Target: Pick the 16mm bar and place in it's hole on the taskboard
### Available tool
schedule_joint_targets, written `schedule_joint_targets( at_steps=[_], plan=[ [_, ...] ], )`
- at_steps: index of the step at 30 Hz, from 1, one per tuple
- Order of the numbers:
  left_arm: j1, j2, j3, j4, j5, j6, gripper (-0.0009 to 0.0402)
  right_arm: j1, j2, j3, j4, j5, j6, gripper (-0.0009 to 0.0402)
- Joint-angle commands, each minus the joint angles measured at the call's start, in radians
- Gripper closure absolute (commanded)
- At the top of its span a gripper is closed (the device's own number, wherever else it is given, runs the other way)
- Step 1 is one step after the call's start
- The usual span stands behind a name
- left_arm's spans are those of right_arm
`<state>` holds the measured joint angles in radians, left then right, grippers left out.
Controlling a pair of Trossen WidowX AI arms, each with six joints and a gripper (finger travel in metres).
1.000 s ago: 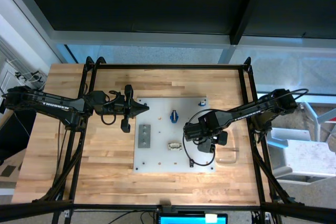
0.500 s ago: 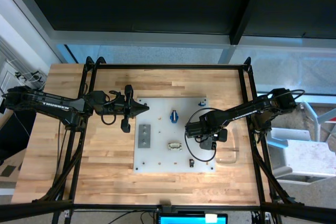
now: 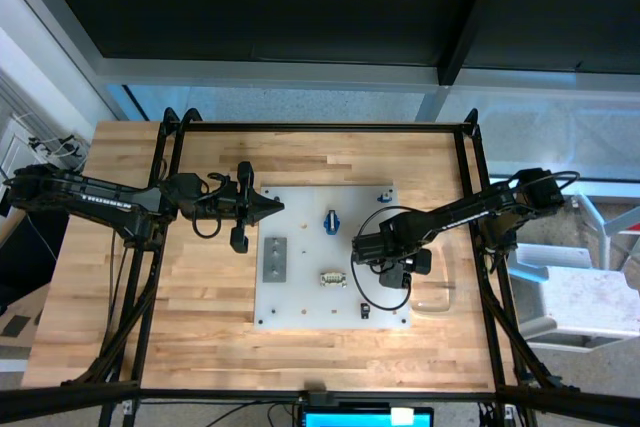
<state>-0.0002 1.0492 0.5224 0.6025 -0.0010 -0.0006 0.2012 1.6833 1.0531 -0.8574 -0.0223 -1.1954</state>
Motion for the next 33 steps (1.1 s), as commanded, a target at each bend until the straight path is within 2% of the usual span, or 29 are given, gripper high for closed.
schedule_joint_targets(
  at_steps=[1, 13, 19, 26, 33],
  plan=[
    [0.000, 0.000, 0.000, 0.000, 0.000, 0.000, 0.0393, -0.001, 0.001, -0.003, 0.001, 0.003, 0.001, 0.0193],
    [0.000, 0.000, 0.000, 0.000, 0.000, 0.000, 0.0393, -0.003, 0.001, -0.003, -0.005, 0.003, 0.002, 0.0309],
    [0.000, 0.000, 0.000, 0.000, 0.000, 0.000, 0.0393, -0.003, 0.000, -0.003, -0.019, 0.003, 0.013, 0.0354],
    [0.000, 0.000, 0.000, 0.000, 0.000, 0.000, 0.0393, -0.003, -0.041, -0.001, -0.058, 0.006, 0.043, 0.0388],
    [0.000, 0.000, 0.000, 0.000, 0.000, 0.000, 0.0393, -0.008, -0.111, 0.086, -0.137, 0.005, 0.292, 0.0392]
  ],
)
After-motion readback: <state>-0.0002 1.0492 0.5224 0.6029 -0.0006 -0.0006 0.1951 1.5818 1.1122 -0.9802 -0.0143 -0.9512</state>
